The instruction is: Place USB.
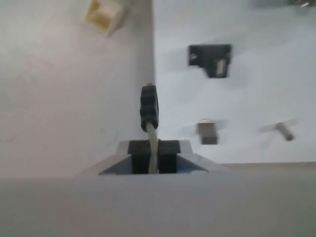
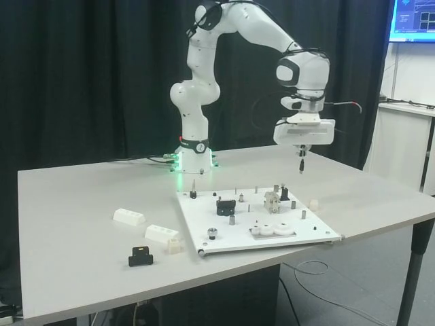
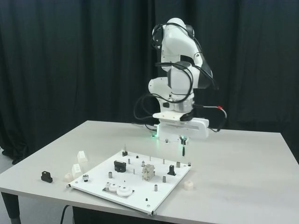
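Wrist view: USB plug (image 1: 149,106) hangs nose-down from the gripper (image 1: 153,159), black body with a grey cable stub running up between the fingers. Fingers pinched narrow on that stub, so the plug is held, not resting on anything.

Below the plug is the edge where the white board (image 1: 237,98) meets the grey table (image 1: 64,98); the plug sits roughly over that line. On the board near it: a black socket block (image 1: 211,59), a small grey block (image 1: 207,132), a short metal peg (image 1: 284,131). A pale small cube (image 1: 104,15) lies on the table just off the board edge.

First room view: gripper (image 2: 302,151) is in the air, well above the table, plug (image 2: 302,161) dangling over the far right side of the board (image 2: 204,224). White gears (image 2: 273,230) sit at the board's near edge. Off the board, on the table (image 2: 68,204): two white blocks (image 2: 129,216), a black part (image 2: 141,255).

Second room view: plug (image 3: 183,148) again clear of the board (image 3: 159,198), above its far corner.
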`<act>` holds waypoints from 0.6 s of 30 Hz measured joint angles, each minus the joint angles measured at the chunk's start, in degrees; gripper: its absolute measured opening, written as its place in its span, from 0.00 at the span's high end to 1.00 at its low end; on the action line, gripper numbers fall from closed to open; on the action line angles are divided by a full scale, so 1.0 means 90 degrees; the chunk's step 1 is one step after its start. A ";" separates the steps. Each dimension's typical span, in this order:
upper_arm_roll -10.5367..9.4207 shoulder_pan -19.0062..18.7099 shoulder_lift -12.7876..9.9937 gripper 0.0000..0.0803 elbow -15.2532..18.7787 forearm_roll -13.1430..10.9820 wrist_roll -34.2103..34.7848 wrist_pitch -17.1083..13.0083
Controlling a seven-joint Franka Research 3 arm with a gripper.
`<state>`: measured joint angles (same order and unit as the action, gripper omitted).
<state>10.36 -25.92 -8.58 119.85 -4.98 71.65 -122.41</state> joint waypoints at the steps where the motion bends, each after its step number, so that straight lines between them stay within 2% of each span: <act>1: -0.0017 -0.0035 -0.0021 0.97 0.0004 -0.0002 0.0032 -0.0027; 5: -0.0056 -0.0150 -0.0087 0.97 0.0028 -0.0002 0.0097 -0.0161; 13: -0.0103 -0.0540 -0.0327 0.97 0.0182 -0.0002 0.0353 -0.0689; 18: -0.0104 -0.0679 -0.0446 0.97 0.0225 -0.0002 0.0456 -0.0891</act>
<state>9.43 -32.03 -12.60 121.88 -4.99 75.75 -130.43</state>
